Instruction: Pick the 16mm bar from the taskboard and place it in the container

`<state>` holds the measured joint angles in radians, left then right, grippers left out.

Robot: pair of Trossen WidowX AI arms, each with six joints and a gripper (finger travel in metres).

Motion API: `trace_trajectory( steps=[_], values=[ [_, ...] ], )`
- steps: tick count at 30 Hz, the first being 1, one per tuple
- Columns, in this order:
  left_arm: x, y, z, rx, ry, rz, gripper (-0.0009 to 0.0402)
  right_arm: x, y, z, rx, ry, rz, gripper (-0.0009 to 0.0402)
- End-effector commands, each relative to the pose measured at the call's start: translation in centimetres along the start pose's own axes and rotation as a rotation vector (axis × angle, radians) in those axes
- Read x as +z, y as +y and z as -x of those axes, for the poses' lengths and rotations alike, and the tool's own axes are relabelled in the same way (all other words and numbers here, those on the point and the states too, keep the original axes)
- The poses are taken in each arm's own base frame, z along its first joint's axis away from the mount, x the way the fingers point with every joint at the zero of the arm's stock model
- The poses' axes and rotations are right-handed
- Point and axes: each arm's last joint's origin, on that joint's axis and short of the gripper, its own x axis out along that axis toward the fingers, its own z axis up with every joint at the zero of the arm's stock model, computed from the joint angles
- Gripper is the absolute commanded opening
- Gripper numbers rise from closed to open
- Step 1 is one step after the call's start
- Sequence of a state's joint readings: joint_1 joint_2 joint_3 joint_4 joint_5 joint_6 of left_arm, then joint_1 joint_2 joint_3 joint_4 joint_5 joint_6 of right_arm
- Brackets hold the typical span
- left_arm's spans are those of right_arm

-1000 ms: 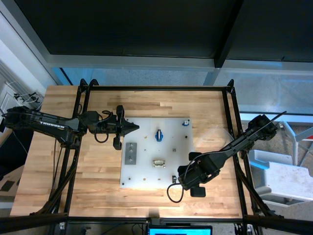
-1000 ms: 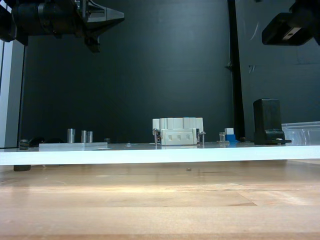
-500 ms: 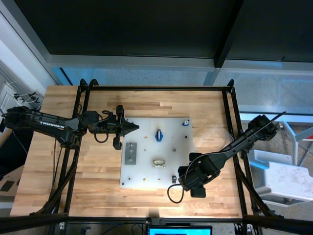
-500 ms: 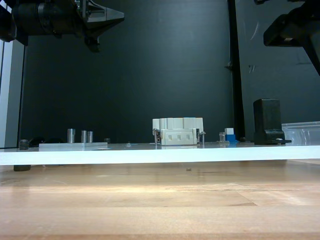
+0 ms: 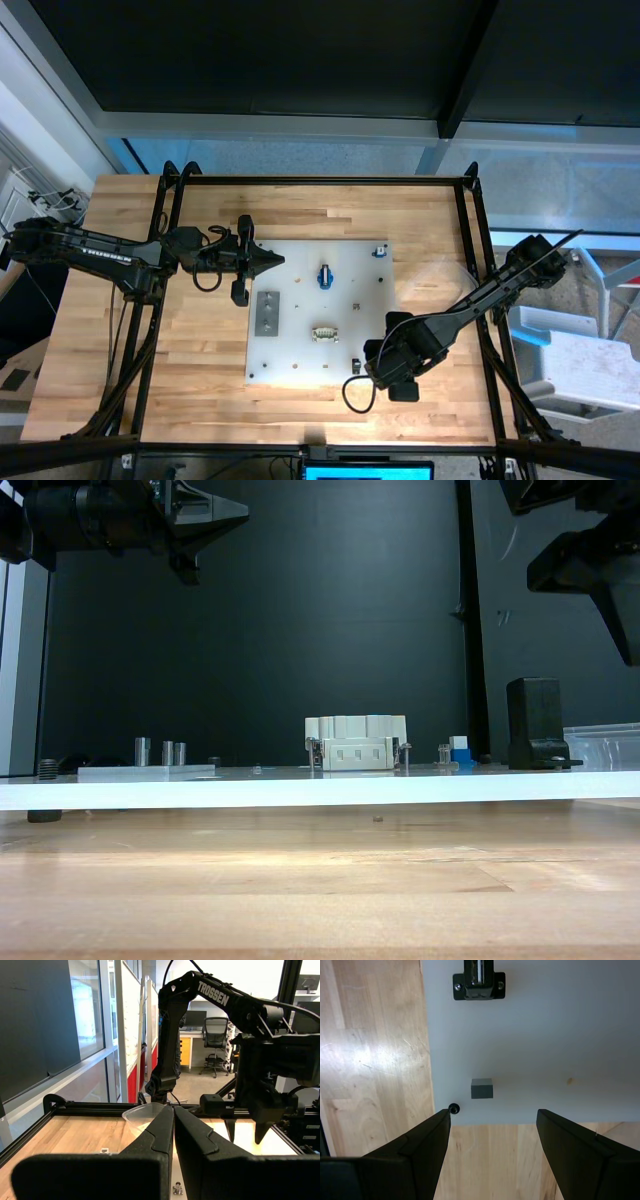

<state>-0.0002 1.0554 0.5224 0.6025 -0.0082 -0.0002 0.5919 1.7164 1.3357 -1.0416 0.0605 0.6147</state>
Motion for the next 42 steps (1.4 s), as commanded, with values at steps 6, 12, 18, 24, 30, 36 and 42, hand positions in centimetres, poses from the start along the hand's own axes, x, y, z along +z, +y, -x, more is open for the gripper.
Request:
trace_trajectory(
  steps=[6,12,18,24,30,36,42],
  values=[
    [0.0,0.0,0.0,0.0,-0.001,0.0,0.0,0.2,0.3,-1.6,-0.016,0.016,0.025,0.0238],
    [0.0,0.0,0.0,0.0,0.0,0.0,0.0,0.1,0.3,-2.3,-0.016,-0.002,0.027,0.0238],
    [0.0,0.0,0.0,0.0,0.0,0.0,0.0,0.1,0.3,-3.2,-0.052,-0.001,0.038,0.0238],
    [0.0,0.0,0.0,0.0,-0.001,0.0,0.0,-0.1,0.3,-3.6,-0.049,-0.005,0.047,0.0238],
    [0.0,0.0,0.0,0.0,-0.001,0.0,0.0,-0.3,0.3,-4.5,-0.03,-0.022,0.048,0.0235],
    [0.0,0.0,0.0,0.0,0.0,0.0,0.0,-0.4,0.4,-4.8,-0.012,-0.018,0.048,0.0213],
    [0.0,0.0,0.0,0.0,0.0,0.0,0.0,-0.4,0.4,-4.8,-0.008,-0.016,0.048,0.0175]
  ],
)
